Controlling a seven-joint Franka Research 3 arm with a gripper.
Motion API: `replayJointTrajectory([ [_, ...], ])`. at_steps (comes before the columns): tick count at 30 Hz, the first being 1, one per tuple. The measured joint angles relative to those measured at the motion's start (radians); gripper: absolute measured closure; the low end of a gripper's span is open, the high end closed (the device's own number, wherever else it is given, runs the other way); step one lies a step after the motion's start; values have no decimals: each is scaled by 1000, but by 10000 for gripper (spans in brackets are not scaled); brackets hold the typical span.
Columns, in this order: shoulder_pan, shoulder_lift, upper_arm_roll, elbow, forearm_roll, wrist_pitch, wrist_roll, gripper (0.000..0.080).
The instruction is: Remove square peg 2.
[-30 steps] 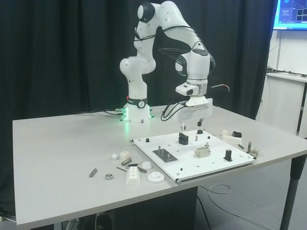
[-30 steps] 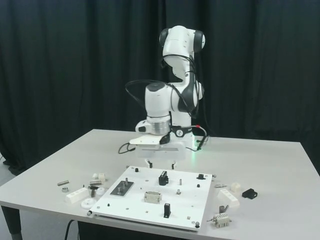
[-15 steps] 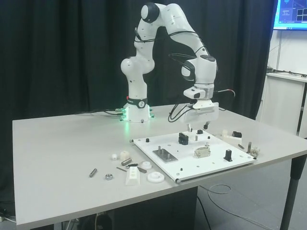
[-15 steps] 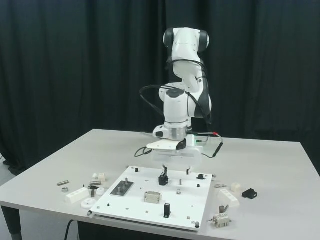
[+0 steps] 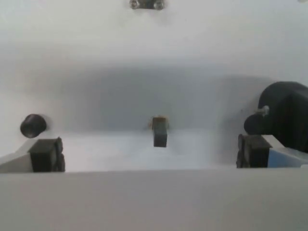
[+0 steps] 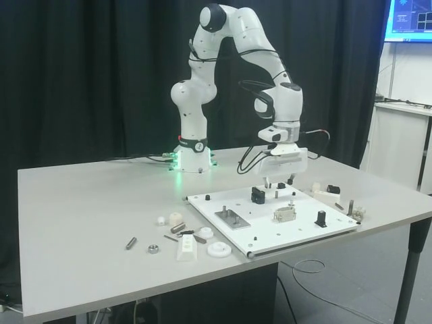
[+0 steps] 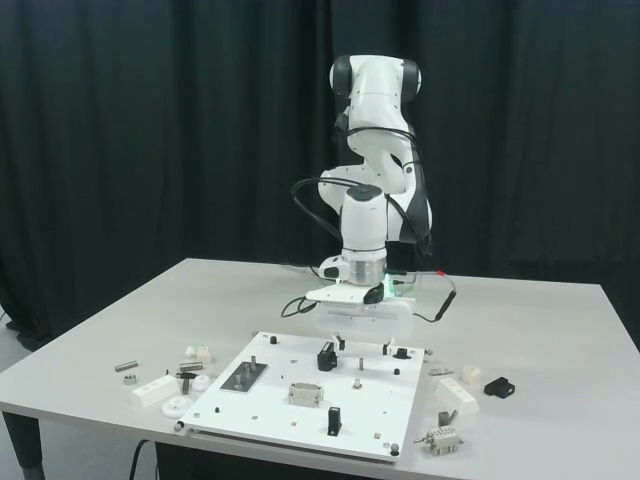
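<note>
White board on the grey desk carries the task's thing: square peg 2 stands upright in the board, and the wrist view shows it centred between the two black fingertips, well apart from each. The jaws are wide open and hold nothing; they hang just above the peg, near the board's far edge as the first room view shows it. Judged from this pose, the step in hand is the descent onto the peg, and several faults are possible. If the jaws come down off-centre, one fingertip may land on the peg's top and press it deeper or tilt it in its socket. If the fingertips close on the peg's corners rather than on its flat faces, the hold is likely to slip. A black part stands just beside the peg on one side, and a small black knob stands near it on the other; a fingertip drifting sideways could strike either. A pull that is not straight along the peg's axis could jam the peg and lift or shift the board on the desk
</note>
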Motion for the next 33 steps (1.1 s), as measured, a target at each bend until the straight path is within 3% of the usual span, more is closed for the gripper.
replayJointTrajectory([
  [16, 3, 4, 7, -12, 0, 8, 84, 3],
  [33, 0, 50, 25, -10, 9, 58, 103, 3],
])
